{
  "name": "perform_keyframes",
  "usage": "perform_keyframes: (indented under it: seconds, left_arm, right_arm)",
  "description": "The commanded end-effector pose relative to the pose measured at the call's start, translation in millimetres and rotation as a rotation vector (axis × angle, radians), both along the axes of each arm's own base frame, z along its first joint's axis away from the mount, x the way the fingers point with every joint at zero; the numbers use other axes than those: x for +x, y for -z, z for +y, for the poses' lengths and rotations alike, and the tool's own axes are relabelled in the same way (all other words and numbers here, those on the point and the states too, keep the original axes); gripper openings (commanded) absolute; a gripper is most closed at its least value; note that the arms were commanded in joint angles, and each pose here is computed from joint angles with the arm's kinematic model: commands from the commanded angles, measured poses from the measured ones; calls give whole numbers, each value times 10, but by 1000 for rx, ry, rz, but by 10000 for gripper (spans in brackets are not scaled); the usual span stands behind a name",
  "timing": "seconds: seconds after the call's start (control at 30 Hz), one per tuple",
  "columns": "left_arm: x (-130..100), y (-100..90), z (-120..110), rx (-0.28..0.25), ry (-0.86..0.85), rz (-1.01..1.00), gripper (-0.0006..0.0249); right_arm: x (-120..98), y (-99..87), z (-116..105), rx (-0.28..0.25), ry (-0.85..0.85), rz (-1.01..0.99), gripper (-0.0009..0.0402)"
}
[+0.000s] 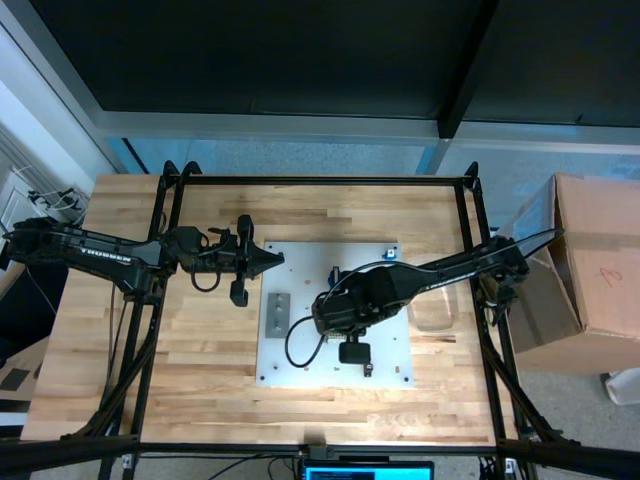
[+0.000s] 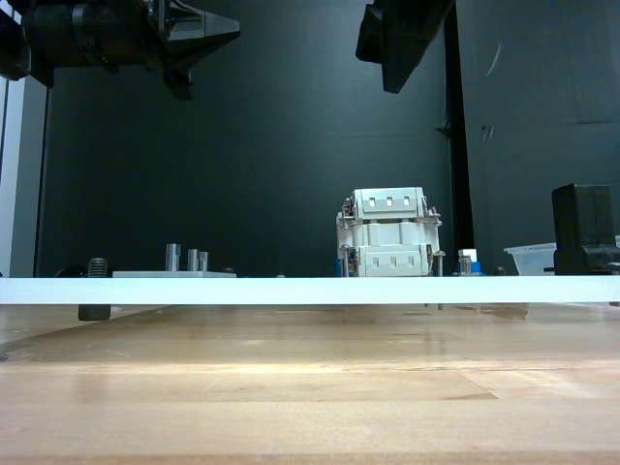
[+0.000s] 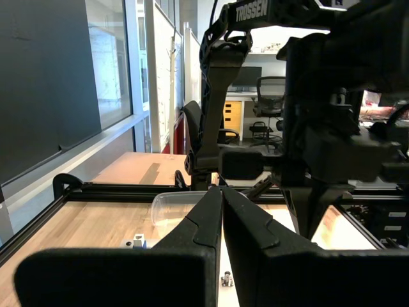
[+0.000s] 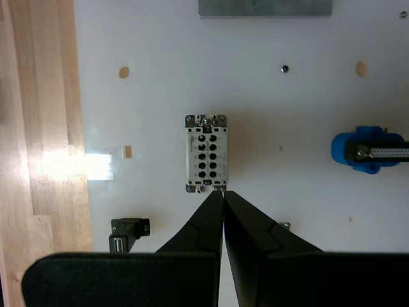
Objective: Remove the HAN10E connector from the taskboard and place in the container
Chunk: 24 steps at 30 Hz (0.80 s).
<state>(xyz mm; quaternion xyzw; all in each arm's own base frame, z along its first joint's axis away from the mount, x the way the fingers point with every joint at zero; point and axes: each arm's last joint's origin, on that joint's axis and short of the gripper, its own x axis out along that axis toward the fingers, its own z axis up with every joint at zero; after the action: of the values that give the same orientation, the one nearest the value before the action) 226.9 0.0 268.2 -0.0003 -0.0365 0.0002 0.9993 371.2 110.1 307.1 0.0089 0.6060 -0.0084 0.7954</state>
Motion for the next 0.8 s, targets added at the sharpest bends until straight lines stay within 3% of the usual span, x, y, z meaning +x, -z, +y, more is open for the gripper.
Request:
perform_keyframes:
  seconds: [0.03, 0.23, 0.6, 0.8]
  left_arm:
    - [0, 0, 1, 0, 0, 0, 0]
    - [0, 0, 0, 0, 0, 0, 0]
    - [0, 0, 1, 0, 0, 0, 0]
    - [0, 0, 1, 0, 0, 0, 0]
  right_arm:
    - [17, 27, 8, 2, 0, 8, 0]
    - [29, 92, 21, 15, 10, 47, 23]
    - [149, 281, 54, 15, 19, 37, 208]
    - [150, 431, 56, 11, 18, 49, 271]
